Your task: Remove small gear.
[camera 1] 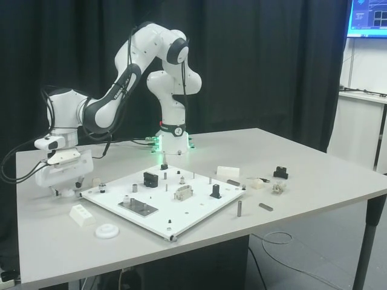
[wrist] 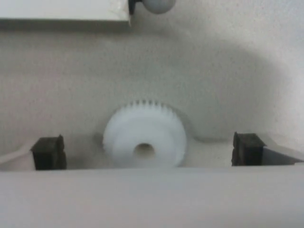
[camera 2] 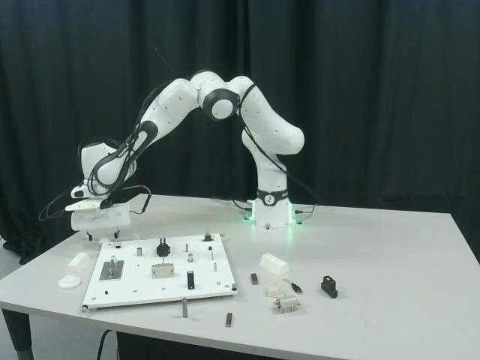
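The jaws stand spread wide, low over the grey bench just off the white board's corner — the black fingertips flank the small gear without touching it. The white gear lies flat on the bench between them. A larger white gear sits well apart, near the bench's front edge.

small gear on table, between fingertips

The small gear looks cut off below by the wrist housing.
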Controlling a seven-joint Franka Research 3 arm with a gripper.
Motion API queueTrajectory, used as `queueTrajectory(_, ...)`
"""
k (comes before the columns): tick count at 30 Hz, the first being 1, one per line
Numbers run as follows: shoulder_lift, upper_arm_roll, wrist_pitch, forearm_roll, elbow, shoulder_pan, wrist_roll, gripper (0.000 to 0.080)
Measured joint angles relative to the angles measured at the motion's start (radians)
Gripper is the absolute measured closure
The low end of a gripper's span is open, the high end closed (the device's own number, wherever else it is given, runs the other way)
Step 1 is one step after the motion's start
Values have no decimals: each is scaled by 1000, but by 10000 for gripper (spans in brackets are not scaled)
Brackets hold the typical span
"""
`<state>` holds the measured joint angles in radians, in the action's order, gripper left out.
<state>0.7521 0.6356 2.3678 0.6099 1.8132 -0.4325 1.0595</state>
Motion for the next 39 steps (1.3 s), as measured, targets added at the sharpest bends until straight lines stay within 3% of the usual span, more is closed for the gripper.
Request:
queueTrajectory(26, -52, 1, -27, 0, -2, 10, -2, 3)
queueTrajectory(39, -113, 1, -114, 0, -2, 38, -28, 3)
